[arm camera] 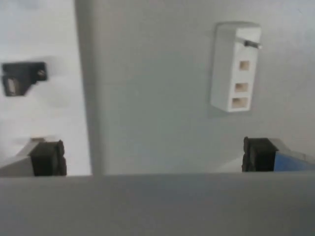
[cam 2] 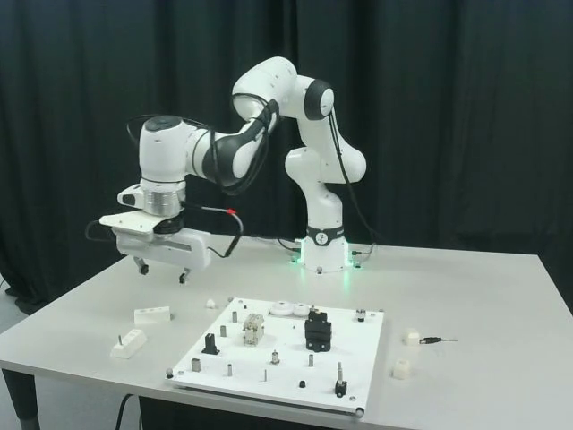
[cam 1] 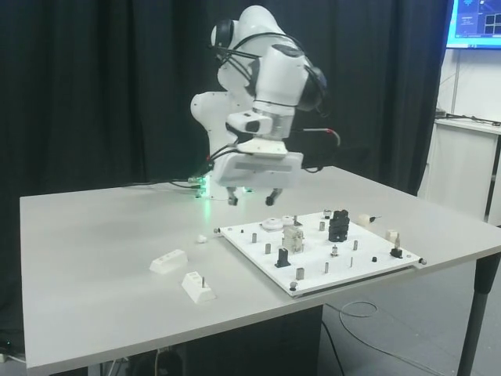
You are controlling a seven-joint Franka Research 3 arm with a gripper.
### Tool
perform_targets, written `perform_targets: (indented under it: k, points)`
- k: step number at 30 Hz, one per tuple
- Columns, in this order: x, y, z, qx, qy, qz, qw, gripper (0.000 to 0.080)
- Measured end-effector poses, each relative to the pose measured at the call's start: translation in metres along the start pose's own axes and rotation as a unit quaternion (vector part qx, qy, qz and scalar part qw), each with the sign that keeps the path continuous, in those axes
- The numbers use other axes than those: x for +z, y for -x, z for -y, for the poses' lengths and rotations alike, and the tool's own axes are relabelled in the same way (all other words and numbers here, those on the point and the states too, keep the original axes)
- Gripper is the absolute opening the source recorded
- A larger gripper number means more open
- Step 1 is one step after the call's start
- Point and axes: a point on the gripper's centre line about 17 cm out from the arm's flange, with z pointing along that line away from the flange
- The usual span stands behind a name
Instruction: Pick square peg 1.
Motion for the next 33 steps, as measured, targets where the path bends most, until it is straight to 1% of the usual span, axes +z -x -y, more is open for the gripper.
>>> perform_targets:
  k: [5,12,17,22,25,29,33]
  points:
    - [0.007,0.008,-0.02,-0.002,-0.006,0.002,1.0,0.08]
    - [0.015,0.013,-0.044,0.004,-0.01,-0.007,0.9999,0.08]
    - [0.022,0.012,-0.056,0.0,-0.015,-0.024,0.9996,0.08]
    - [0.032,0.01,-0.068,-0.032,-0.02,-0.044,0.9983,0.08]
    - [0.04,0.009,-0.076,-0.042,-0.023,-0.054,0.9974,0.08]
    - [0.053,0.008,-0.084,-0.038,-0.03,-0.068,0.9965,0.08]
    - [0.063,0.003,-0.088,-0.024,-0.04,-0.08,0.9957,0.08]
